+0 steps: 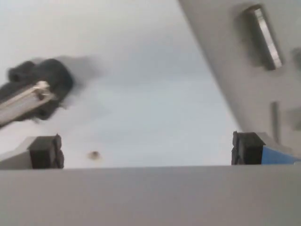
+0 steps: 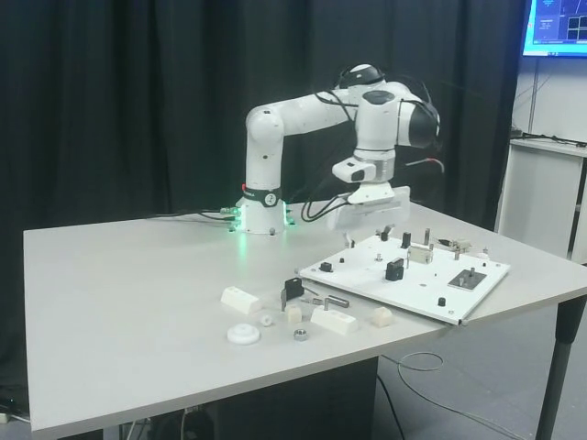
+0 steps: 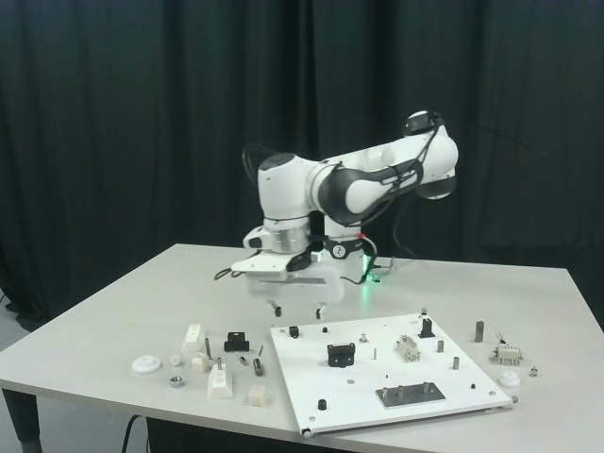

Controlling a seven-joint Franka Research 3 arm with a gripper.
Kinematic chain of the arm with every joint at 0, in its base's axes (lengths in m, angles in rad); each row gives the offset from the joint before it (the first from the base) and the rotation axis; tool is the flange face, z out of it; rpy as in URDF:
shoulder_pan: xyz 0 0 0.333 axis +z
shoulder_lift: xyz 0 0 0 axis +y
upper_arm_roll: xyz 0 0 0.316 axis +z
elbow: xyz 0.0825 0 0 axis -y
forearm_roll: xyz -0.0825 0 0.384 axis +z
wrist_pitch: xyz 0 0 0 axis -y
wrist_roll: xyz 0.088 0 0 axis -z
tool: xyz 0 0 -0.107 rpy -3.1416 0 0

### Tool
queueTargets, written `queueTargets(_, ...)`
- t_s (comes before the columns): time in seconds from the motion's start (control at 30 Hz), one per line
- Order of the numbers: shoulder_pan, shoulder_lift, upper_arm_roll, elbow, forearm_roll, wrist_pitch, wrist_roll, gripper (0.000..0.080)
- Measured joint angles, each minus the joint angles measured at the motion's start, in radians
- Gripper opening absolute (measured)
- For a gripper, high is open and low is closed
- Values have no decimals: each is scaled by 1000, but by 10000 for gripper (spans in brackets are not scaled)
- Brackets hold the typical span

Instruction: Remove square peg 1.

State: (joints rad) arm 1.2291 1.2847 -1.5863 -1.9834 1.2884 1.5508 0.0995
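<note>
Hovering with gripper (image 1: 146, 150) spread wide and empty, risking descent onto the wrong peg (image 1: 264, 36) at frame's upper right among the white board's (image 3: 396, 377) lookalike uprights.

Arm (image 3: 311, 189): white shell, black joint bands, black cabling along it. Green light glows at the arm's base (image 2: 240, 215). Table (image 2: 119, 293): plain grey, unpatterned. Assembly board (image 3: 377, 377): white, carrying small black fixtures (image 3: 341, 355) and a grey plate (image 3: 410, 394). Loose blocks (image 2: 242, 299) beside the board: white. Fingertip pads (image 1: 44, 151): black. Backdrop curtain (image 3: 142, 113): black, vertically pleated.
</note>
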Motion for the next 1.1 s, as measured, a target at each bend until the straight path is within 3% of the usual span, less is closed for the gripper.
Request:
queueTargets(0.6, 190, -18, 10, -51, 0, 71, 393, 800)
queueTargets(1.1, 309, -28, 11, -98, 0, 139, 696, 800)
